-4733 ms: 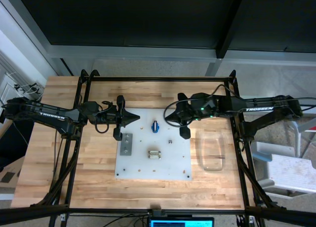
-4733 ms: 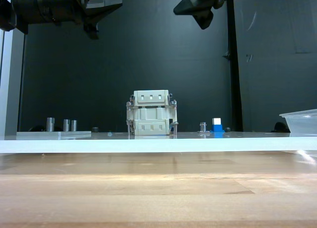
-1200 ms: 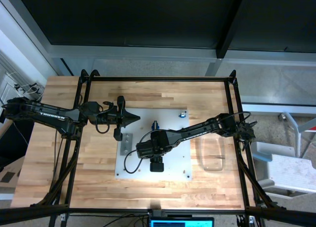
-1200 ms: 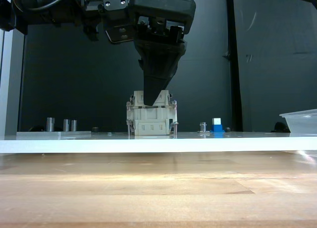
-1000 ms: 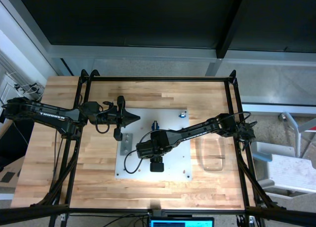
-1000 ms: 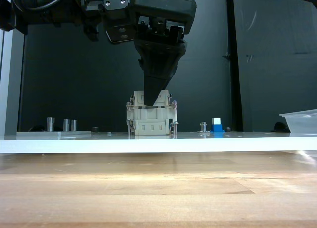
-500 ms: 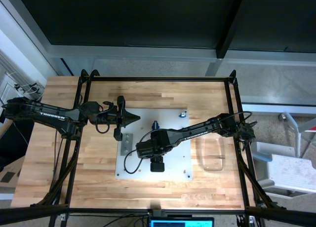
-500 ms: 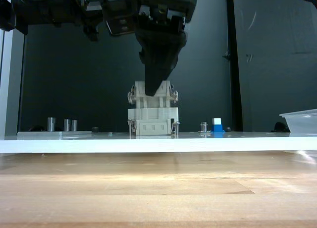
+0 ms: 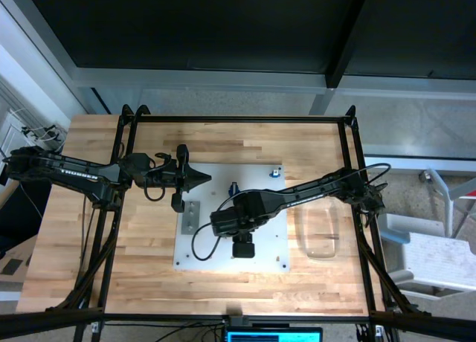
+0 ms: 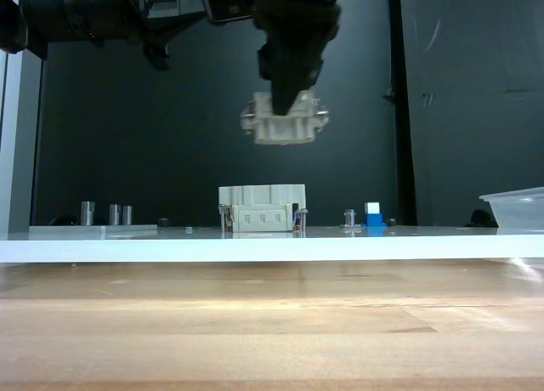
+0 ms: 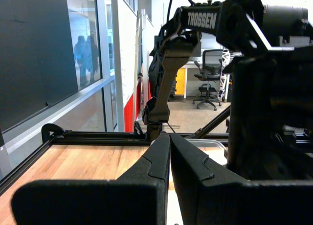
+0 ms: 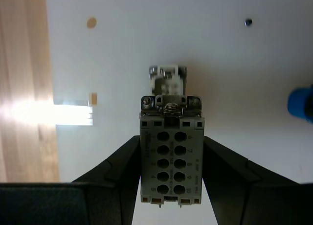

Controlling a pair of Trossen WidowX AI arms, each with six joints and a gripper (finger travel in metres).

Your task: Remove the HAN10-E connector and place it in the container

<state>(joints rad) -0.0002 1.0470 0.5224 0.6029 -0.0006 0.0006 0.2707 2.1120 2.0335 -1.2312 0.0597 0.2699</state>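
The connector (image 10: 283,126) hangs in the air well above the board (image 9: 197,253), pinched across its long sides by the right claw (image 12: 171,151), with open space between it and the base (image 10: 262,208) directly below. So the removal half of the job looks done: the two halves are fully parted and nothing bridges them. What is left is the carry and the drop, and that is most of the travel, since the container (image 9: 318,230) sits on the desk (image 9: 97,245) off the board's right edge, well apart from where the connector hangs now. In the right wrist view the connector is a beige-grey block with ten round sockets in two columns of five, small numbers beside them, and a screw in a metal tab at its far end. Both fingers lie flat against its sides, and it sits square between them. From the low view it appears about level, with little flanges at either end. The left claw (image 9: 204,179) is parked high over the board's far left corner, fingers pressed together and holding nothing, taking no part.
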